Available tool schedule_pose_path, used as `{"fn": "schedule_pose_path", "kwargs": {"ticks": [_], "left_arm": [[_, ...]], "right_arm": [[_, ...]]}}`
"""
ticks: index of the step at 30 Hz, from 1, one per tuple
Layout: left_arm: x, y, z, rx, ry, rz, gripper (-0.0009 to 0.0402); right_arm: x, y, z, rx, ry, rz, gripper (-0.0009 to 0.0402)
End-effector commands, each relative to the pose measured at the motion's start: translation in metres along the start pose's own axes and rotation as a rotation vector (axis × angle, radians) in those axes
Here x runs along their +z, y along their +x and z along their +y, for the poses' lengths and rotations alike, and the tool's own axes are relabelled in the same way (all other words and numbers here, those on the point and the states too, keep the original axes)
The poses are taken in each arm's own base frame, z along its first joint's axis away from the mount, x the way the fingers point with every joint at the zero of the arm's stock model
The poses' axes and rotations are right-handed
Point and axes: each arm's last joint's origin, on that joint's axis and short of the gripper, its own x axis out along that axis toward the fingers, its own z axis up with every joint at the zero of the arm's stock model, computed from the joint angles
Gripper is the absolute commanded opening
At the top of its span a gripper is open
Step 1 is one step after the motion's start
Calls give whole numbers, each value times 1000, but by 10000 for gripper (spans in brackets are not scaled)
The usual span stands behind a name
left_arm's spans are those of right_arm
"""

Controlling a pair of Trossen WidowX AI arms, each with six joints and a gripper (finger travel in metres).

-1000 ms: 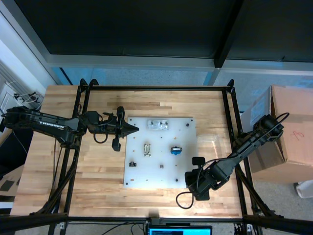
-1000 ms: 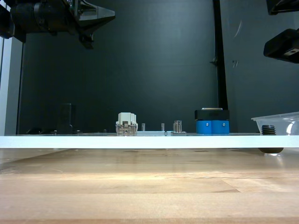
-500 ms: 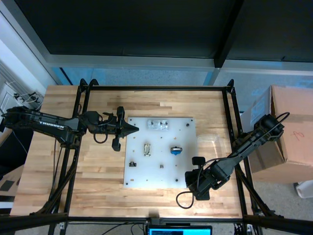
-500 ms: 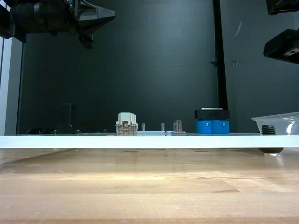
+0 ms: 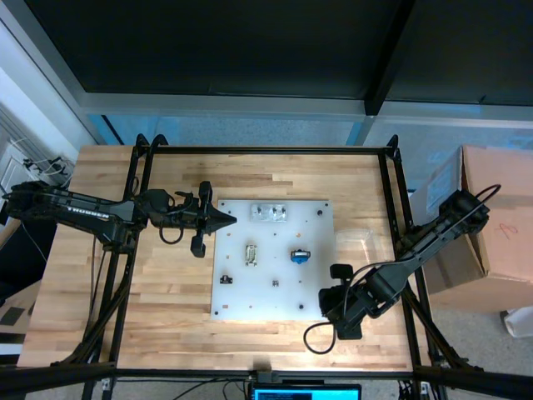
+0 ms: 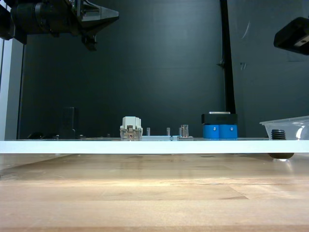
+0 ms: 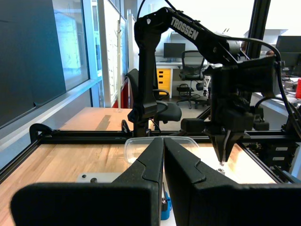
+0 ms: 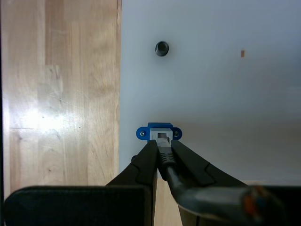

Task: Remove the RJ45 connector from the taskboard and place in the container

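The task looks roughly half done, as a judgement from how things lie. The RJ45 connector is clenched in the right pincer, its cable trailing back past the fingers. It hangs directly over its blue seat near the edge of the taskboard. The low view shows this pincer high above the board, and the left wrist view shows a gap under its fingertips. The plug therefore seems to be out of the seat and clear of it, though the right wrist view alone cannot settle that, because plug and socket overlap there. What remains is 2 steps: carrying the connector across to the clear container, which stands on the counter just beside the board's right edge, and releasing it inside. The connector is not in the container, and the right pincer is near it but not over it. The left pincer hovers high over the left edge of the board, its fingers pressed together on nothing, well apart from both connector and container.
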Motion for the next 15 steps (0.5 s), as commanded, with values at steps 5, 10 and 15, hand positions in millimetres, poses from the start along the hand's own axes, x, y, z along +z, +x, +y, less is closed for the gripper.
{"fn": "schedule_pose_path", "kwargs": {"ticks": [5, 10, 15], "left_arm": [[0, 0, 0, 0, 0, -1, 0], [0, 0, 0, 0, 0, 0, 0], [0, 0, 0, 0, 0, 0, 0]], "right_arm": [[2, -20, -11, 16, 30, -52, 0], [4, -28, -18, 25, 44, -73, 0], [0, -31, -21, 22, 43, -70, 0]]}}
